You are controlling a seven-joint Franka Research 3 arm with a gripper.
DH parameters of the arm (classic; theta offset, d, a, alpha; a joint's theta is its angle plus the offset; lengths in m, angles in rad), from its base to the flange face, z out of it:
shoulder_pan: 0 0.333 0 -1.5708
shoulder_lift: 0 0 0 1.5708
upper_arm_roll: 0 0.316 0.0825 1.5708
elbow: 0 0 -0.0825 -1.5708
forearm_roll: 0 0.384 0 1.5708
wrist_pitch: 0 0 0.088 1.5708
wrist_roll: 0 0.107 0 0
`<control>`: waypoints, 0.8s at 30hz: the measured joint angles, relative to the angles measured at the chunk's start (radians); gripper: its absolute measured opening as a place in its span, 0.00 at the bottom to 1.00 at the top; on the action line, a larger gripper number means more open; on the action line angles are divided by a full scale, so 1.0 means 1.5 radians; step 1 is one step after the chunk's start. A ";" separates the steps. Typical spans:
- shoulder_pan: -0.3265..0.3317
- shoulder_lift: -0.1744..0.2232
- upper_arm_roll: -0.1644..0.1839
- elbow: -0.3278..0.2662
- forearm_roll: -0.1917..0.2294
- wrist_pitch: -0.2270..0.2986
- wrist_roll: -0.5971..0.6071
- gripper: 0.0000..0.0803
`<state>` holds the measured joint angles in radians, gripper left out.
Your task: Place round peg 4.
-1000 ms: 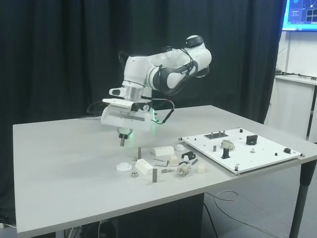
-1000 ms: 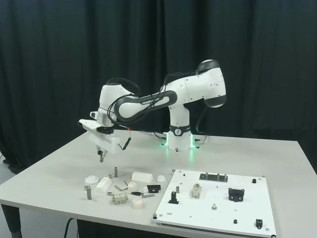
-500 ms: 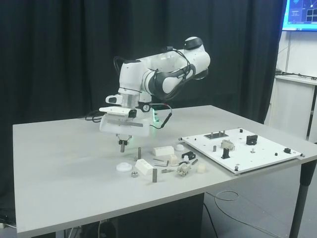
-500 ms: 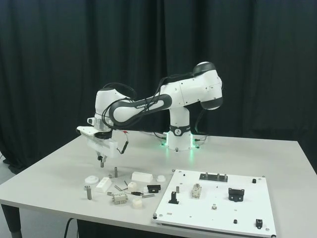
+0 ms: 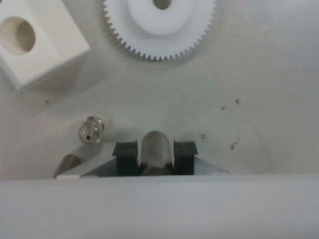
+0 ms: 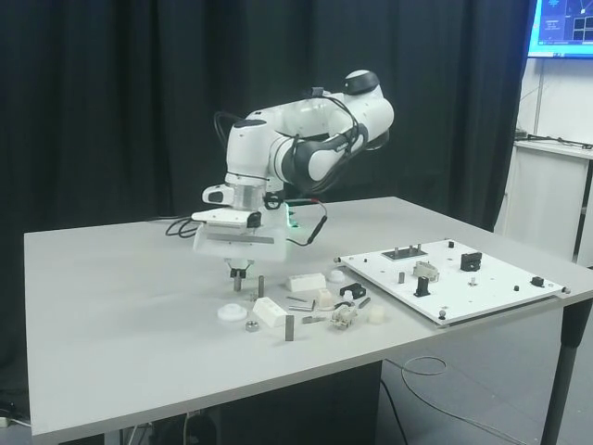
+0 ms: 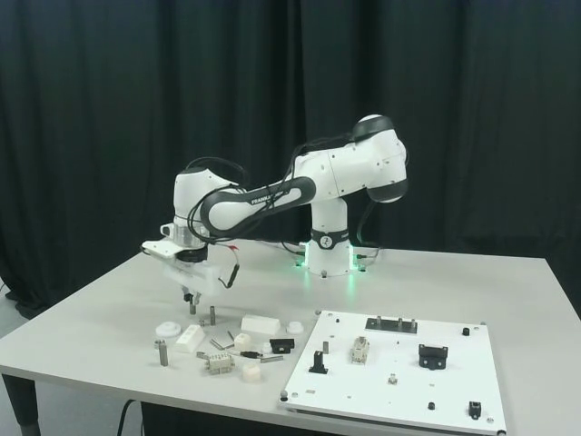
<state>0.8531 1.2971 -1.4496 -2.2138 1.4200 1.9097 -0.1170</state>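
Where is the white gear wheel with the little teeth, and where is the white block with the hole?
gear wheel (image 5: 160,27), wrist view, on its flat face beside the hub.
white block (image 5: 47,42), wrist view, on its top face beside the hole.

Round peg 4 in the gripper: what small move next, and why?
Probably ease straight down a little. The gripper is shut on the round peg, which hangs over bare table beside the white gear; the room views show it just above the surface.

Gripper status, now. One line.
Gripper: shut on a grey round peg, held upright between the black fingers above the table.
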 joint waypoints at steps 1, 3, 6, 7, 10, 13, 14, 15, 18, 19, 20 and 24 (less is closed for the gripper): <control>-0.001 0.001 0.001 0.001 0.000 -0.001 0.000 0.19; -0.002 0.002 0.004 0.004 0.000 -0.001 0.000 0.19; -0.004 0.002 0.009 0.007 0.000 -0.001 0.000 0.19; -0.005 0.002 0.010 0.008 0.000 -0.001 0.000 0.19; -0.007 0.003 0.013 0.011 0.000 -0.001 0.000 0.19; -0.009 0.004 0.015 0.012 0.000 -0.001 0.000 0.19; -0.009 0.004 0.016 0.013 0.000 -0.001 0.000 0.19; -0.010 0.004 0.017 0.013 0.000 -0.001 0.000 0.19; -0.011 0.004 0.018 0.014 0.000 -0.001 0.000 0.19; -0.011 0.004 0.019 0.015 0.000 -0.001 0.000 0.19; -0.012 0.004 0.019 0.016 0.000 -0.001 0.000 0.19; -0.012 0.005 0.019 0.018 0.000 0.002 0.000 0.19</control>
<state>0.8346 1.3048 -1.4213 -2.1869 1.4201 1.9120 -0.1171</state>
